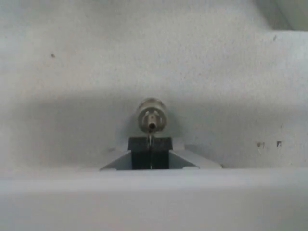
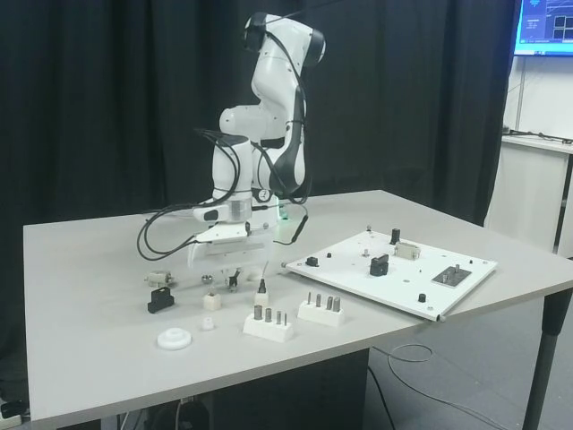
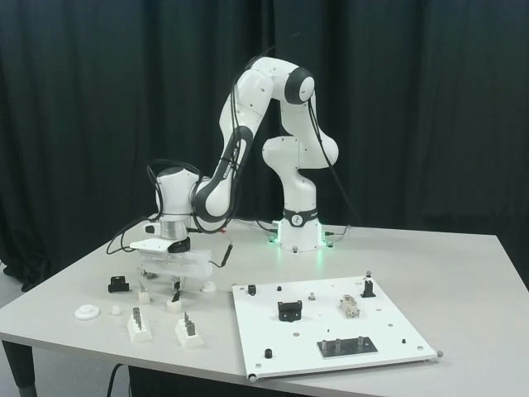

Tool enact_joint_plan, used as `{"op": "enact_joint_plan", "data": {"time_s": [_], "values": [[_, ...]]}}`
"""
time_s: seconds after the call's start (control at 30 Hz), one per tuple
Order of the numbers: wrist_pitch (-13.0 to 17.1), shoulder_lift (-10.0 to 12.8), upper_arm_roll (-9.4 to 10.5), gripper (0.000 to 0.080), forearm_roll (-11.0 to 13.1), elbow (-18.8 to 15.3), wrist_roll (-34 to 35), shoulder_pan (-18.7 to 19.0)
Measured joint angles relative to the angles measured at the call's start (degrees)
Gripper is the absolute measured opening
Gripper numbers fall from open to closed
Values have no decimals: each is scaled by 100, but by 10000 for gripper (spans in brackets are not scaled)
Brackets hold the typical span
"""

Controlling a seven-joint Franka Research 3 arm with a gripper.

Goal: Pick BNC.

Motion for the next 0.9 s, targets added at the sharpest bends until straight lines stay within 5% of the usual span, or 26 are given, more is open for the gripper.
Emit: {"op": "enact_joint_plan", "data": {"time_s": [0.87, 0.9], "values": [[-572, -577, -173, 2, -119, -32, 34, 27], [-601, -590, -176, 382, -121, -32, 56, 27]]}}
